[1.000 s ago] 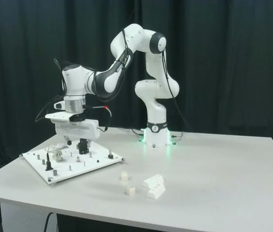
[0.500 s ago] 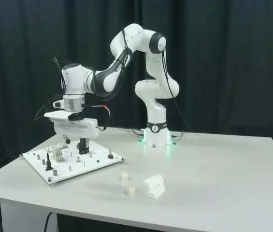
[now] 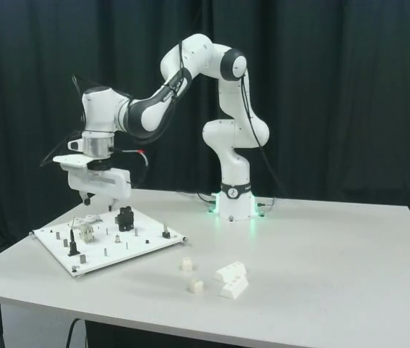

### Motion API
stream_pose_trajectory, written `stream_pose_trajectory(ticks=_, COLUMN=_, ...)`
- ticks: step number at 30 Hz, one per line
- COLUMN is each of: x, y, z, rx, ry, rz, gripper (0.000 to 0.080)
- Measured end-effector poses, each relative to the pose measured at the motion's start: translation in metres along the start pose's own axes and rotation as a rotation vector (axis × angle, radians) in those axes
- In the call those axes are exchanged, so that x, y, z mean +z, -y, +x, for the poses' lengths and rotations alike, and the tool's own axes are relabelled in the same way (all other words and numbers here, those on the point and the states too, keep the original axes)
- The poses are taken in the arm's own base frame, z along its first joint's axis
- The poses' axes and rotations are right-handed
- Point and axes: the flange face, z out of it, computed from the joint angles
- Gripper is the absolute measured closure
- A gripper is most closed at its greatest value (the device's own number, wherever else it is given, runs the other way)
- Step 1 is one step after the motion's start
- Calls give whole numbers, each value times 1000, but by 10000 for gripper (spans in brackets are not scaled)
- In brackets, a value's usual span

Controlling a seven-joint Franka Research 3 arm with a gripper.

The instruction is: Remove USB.

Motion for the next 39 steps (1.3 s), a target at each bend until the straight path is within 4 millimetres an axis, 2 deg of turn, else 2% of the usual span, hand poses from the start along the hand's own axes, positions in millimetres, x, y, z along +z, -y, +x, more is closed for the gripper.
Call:
stream_pose_trajectory(ticks=7, x=-4, y=-23, z=18, rx=65, ry=-24, rz=30, gripper=3)
stream_pose_trajectory(ticks=13, x=2, y=-39, z=30, rx=107, ry=-38, rz=52, gripper=3)
stream_pose_trajectory(ticks=19, x=14, y=-52, z=40, rx=137, ry=-49, rz=76, gripper=3)
stream_pose_trajectory(ticks=28, x=38, y=-78, z=57, rx=336, ry=-32, rz=105, gripper=3)
stream_pose_trajectory(ticks=39, x=56, y=-99, z=67, rx=453, ry=-8, rz=125, gripper=3)
